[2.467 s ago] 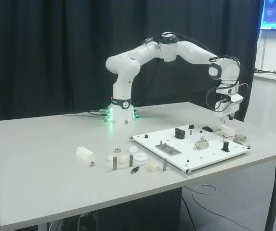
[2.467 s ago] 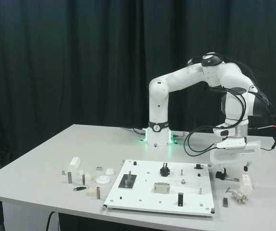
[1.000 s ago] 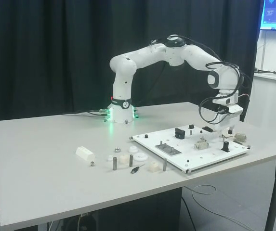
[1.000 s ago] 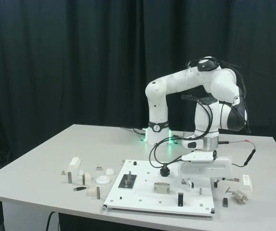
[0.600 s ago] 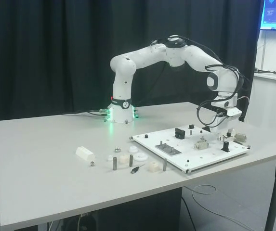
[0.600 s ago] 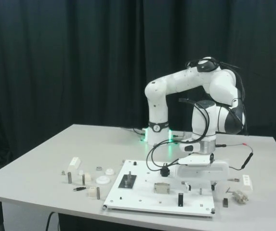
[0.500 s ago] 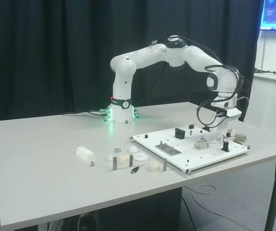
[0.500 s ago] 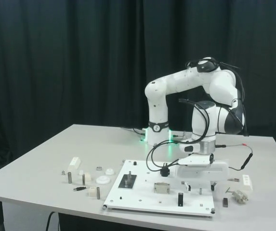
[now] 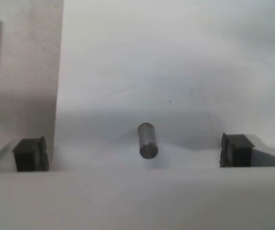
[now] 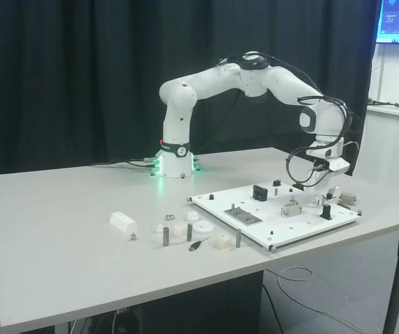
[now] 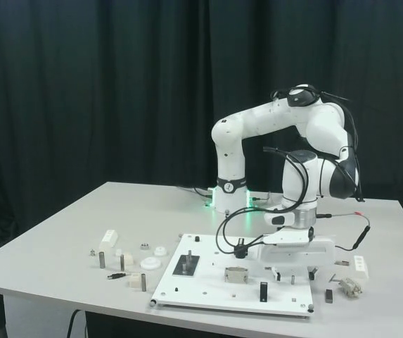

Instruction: Remove round peg 2.

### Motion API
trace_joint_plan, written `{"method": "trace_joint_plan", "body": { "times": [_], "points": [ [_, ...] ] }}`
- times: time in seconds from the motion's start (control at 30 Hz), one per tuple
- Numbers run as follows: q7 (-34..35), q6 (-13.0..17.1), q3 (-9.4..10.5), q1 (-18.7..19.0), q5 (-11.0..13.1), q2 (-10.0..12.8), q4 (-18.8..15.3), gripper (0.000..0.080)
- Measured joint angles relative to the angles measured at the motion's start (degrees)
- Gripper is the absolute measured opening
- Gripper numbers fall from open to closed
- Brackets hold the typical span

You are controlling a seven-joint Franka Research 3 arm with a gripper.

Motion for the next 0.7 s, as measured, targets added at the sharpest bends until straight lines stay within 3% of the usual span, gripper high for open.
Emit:
{"method": "trace_joint_plan", "body": {
  "times": [0.13, 0.17, 0.33, 0.37, 0.53, 0.57, 0.7],
  "points": [
    [-0.7, 0.0, 0.06, 0.0, -0.1, 0.0, 0.0, 0.0800],
    [-0.7, 0.0, 0.07, 0.0, -0.1, 0.0, 0.0, 0.0711],
    [-0.7, 0.1, 0.21, -0.1, -0.1, 0.1, 0.0, 0.0711],
    [-0.7, 0.2, 0.28, -0.2, -0.1, 0.1, 0.0, 0.0531],
    [-0.7, 1.0, 0.78, -0.4, -0.1, 0.1, 0.1, 0.0531],
    [-0.7, 1.1, 0.90, -0.5, -0.1, 0.1, 0.1, 0.0351],
    [-0.7, 1.9, 1.27, -0.8, -0.3, 0.1, 0.4, 0.0351]
  ]
}}
